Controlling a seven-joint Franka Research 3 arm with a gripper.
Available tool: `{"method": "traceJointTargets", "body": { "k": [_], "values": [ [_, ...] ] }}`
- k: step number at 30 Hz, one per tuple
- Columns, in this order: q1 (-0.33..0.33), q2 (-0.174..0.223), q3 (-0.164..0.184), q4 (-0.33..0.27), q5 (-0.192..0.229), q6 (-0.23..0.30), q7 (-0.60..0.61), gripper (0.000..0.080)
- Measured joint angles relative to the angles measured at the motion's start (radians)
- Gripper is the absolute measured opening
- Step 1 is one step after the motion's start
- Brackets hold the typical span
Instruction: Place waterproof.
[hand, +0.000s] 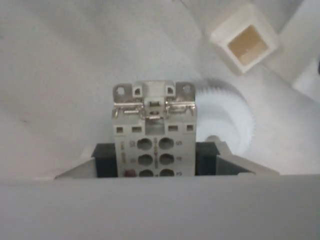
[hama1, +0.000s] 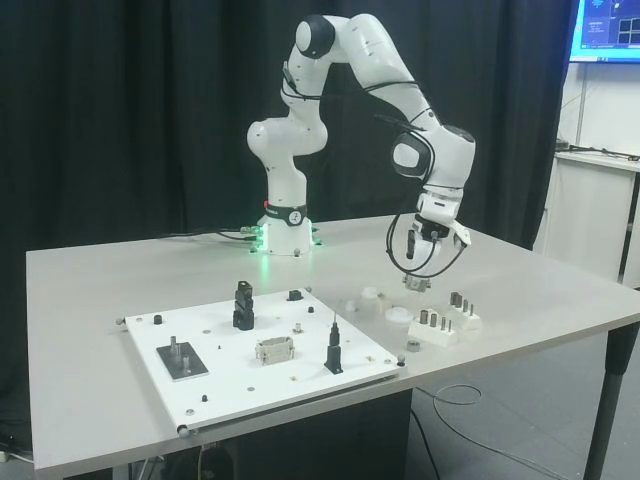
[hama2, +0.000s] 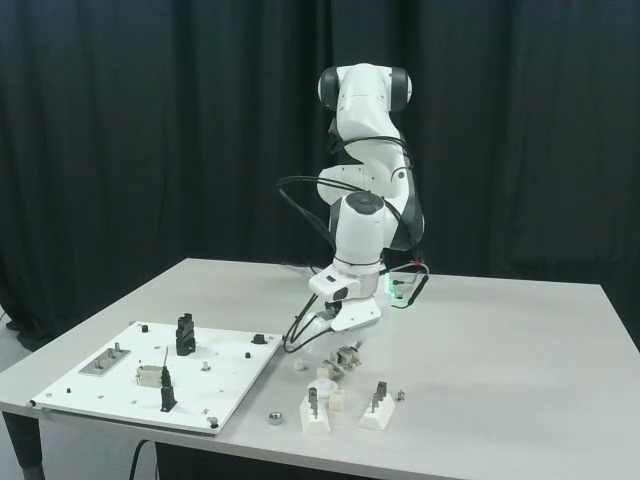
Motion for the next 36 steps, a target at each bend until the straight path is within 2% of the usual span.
{"method": "traceJointTargets", "body": {
  "k": [7,17,36],
  "values": [
    [0.0,0.002,0.019,-0.02,0.007,0.009,0.002,0.0313],
    [0.002,0.004,0.038,-0.062,0.006,0.071,0.017,0.0313],
    [0.003,0.004,0.042,-0.138,-0.004,0.174,0.029,0.0313]
  ]
}}
